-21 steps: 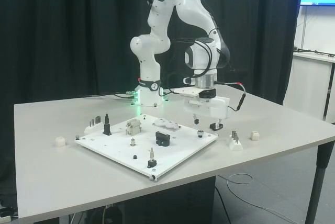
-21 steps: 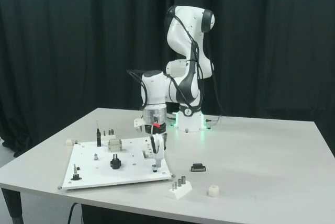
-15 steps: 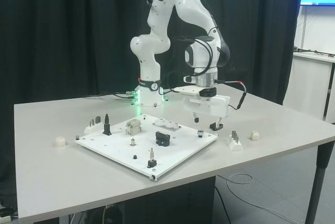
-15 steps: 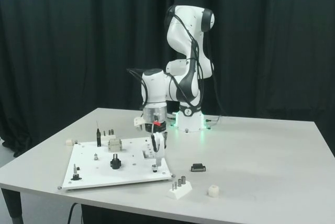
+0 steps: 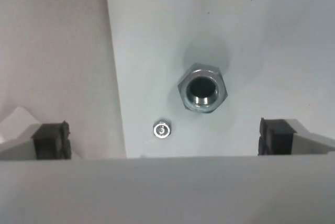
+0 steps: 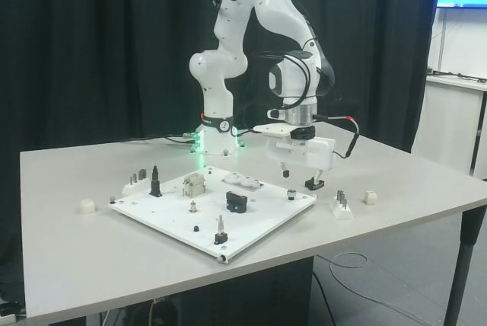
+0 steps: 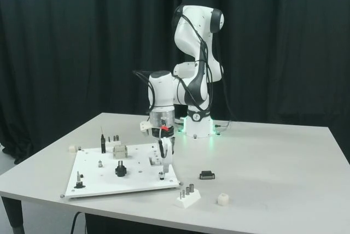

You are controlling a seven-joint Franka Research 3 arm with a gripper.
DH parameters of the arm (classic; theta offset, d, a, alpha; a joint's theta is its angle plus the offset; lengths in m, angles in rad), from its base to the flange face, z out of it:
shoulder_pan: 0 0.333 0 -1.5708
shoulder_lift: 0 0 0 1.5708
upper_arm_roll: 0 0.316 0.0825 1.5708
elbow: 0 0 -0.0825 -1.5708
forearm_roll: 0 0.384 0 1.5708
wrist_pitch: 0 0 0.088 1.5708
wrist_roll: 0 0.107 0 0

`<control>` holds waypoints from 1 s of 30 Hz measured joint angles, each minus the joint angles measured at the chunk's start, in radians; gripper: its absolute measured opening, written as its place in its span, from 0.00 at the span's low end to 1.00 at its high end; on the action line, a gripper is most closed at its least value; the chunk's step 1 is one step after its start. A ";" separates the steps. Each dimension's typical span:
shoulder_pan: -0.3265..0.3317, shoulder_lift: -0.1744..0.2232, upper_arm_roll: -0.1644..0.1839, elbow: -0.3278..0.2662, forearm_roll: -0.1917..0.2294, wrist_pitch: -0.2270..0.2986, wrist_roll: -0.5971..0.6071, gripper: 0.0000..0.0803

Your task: Pick round peg 4.

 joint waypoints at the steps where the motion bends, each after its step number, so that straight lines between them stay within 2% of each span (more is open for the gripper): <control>1: 0.000 0.000 0.000 0.000 -0.001 0.000 0.000 1.00; 22: 0.000 -0.001 -0.004 0.015 -0.013 -0.004 0.007 1.00; 30: 0.000 -0.006 -0.005 0.029 -0.036 -0.021 0.007 1.00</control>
